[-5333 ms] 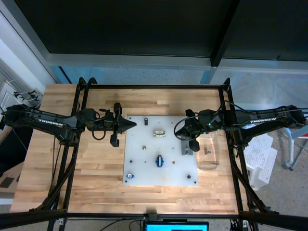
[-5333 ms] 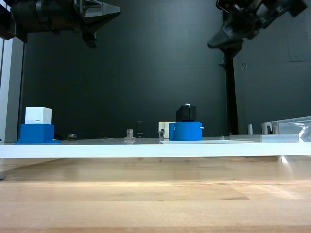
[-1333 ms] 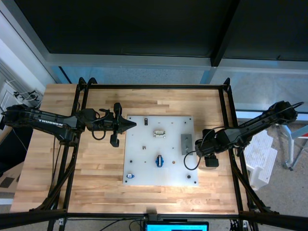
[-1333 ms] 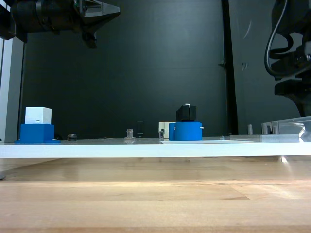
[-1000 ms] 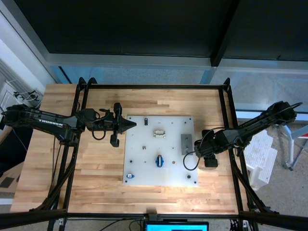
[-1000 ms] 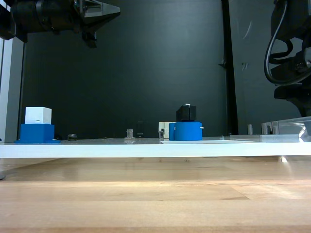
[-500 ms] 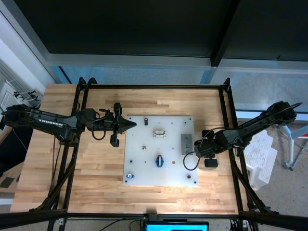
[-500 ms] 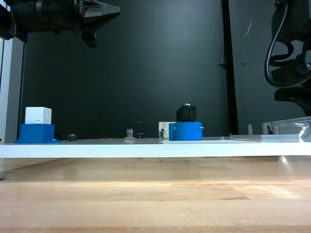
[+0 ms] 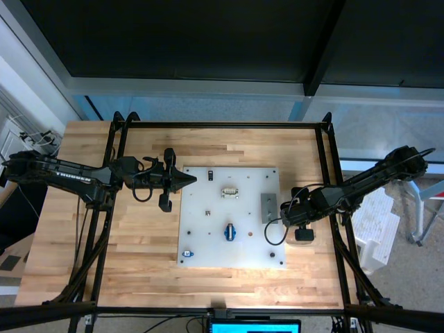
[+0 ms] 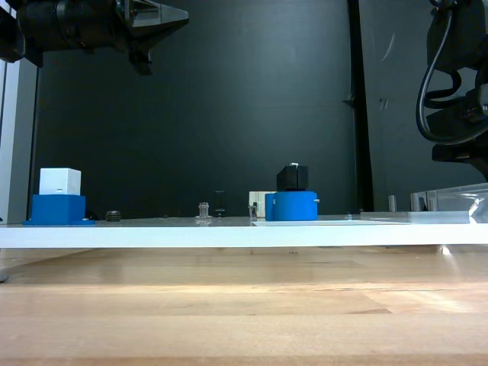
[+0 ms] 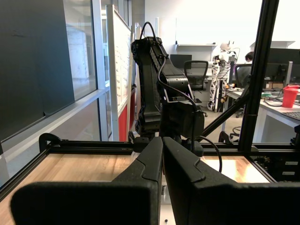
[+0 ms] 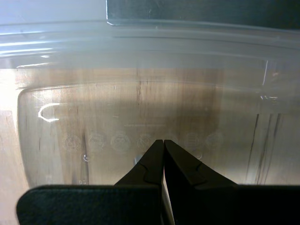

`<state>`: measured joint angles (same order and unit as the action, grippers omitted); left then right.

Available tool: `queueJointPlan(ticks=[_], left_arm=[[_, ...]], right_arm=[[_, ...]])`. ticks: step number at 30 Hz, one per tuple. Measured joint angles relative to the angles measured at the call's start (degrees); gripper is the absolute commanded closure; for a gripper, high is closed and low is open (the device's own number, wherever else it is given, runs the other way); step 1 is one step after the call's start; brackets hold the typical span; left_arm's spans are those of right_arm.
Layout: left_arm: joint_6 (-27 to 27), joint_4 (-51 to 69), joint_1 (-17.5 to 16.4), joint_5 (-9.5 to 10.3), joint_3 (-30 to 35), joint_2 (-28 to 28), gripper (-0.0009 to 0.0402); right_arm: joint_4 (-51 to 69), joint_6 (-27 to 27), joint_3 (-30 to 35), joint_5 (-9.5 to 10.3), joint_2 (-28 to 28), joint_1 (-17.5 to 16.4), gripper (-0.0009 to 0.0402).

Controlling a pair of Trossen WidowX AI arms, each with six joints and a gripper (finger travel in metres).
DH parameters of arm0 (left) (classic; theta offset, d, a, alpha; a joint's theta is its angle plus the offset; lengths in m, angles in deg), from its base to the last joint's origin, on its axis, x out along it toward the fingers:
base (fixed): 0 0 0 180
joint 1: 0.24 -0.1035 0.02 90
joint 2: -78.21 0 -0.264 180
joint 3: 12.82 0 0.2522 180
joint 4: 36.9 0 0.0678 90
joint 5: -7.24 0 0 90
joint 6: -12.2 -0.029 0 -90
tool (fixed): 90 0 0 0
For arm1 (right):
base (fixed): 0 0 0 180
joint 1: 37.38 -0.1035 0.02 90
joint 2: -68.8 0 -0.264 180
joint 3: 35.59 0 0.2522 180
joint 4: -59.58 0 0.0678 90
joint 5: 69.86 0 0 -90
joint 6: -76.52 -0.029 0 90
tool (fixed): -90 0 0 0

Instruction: Pick the 16mm cylinder and install on the taskboard

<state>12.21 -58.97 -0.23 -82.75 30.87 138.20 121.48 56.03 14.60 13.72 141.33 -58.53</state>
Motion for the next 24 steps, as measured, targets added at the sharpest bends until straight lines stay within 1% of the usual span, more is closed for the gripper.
queueJointPlan(ticks=[4,24], left_arm=[[0.0,0.0,0.0,0.00,0.0,0.0,0.0392],[0.0,0.0,0.0,0.00,0.0,0.0,0.0392]], right_arm=[[0.0,0.0,0.0,0.00,0.0,0.0,0.0394],[-0.2,0.0,0.0,-0.02,0.0,0.2,0.0393]])
